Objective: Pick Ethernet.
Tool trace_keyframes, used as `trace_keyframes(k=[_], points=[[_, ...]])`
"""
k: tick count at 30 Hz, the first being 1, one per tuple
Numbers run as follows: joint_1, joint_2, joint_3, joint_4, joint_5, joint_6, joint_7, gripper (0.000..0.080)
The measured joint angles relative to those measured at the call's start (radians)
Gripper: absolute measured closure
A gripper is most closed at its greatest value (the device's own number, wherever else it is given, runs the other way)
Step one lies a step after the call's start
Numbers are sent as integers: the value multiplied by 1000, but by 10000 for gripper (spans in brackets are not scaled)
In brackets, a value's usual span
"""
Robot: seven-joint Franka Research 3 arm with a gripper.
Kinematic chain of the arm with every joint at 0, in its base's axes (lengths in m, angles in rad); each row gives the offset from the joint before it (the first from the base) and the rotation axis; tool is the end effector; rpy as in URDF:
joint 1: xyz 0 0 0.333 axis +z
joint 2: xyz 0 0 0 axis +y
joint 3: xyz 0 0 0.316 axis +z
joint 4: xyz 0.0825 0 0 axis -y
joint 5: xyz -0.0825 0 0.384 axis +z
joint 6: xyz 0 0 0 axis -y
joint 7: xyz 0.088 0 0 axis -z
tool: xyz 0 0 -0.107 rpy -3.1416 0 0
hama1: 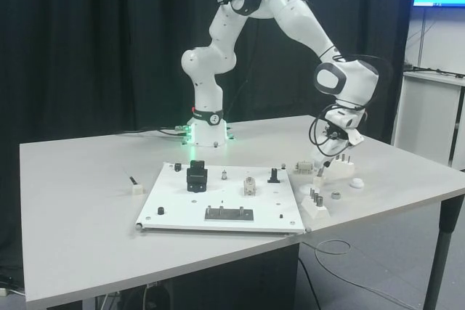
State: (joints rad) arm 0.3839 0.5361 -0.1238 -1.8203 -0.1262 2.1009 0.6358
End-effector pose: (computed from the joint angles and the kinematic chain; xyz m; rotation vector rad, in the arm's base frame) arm 0.6007 0.1577 0.2265 2.8447 -0.4135 -0.2264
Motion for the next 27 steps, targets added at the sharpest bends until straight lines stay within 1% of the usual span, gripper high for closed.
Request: trace_keyframes(k=[11, 20, 27], points=[[-2, 7, 2, 0, 0, 13, 0, 3], [-11, 12, 15, 0, 0, 17, -1, 3], [-15, 17, 17, 0, -8, 18, -12, 3]])
